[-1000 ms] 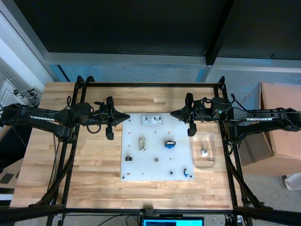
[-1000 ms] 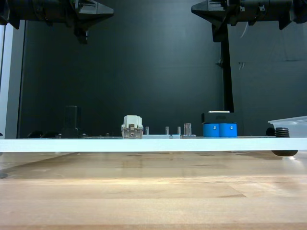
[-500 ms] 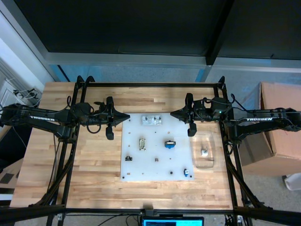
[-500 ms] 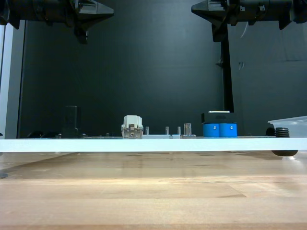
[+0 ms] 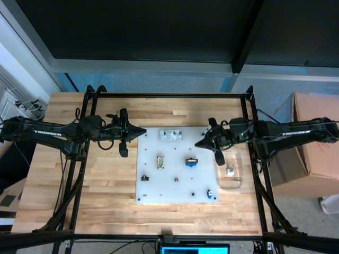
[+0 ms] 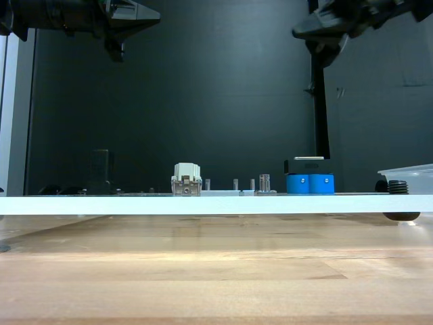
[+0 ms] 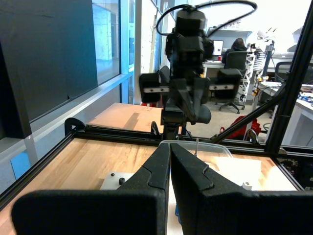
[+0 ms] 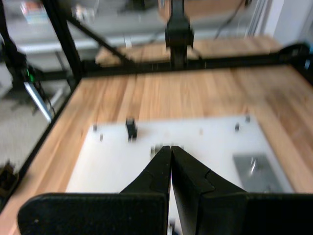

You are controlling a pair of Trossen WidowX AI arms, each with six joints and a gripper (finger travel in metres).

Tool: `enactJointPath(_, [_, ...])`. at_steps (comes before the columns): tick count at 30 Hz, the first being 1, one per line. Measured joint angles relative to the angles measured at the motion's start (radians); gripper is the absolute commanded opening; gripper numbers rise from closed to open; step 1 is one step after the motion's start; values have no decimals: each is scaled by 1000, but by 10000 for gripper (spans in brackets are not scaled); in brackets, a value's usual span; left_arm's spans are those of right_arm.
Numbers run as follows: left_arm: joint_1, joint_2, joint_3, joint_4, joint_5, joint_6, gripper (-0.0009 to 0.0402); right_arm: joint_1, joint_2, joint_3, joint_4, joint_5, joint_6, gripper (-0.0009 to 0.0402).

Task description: Pick the RJ45 connector and install on the taskboard

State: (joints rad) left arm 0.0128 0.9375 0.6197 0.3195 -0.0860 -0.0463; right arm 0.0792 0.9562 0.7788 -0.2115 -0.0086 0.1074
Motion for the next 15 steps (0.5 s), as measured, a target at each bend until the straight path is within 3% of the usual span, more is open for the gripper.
enactJointPath(4, [0,0,0,0,0,0,0,70,0,43,-160,67,23,0])
enactJointPath(10, [0,0,0,0,0,0,0,144,0,104,-365,74,84,0])
enactJointPath(15, [0,0,0,0,0,0,0,208,0,130,-488,119,127,0])
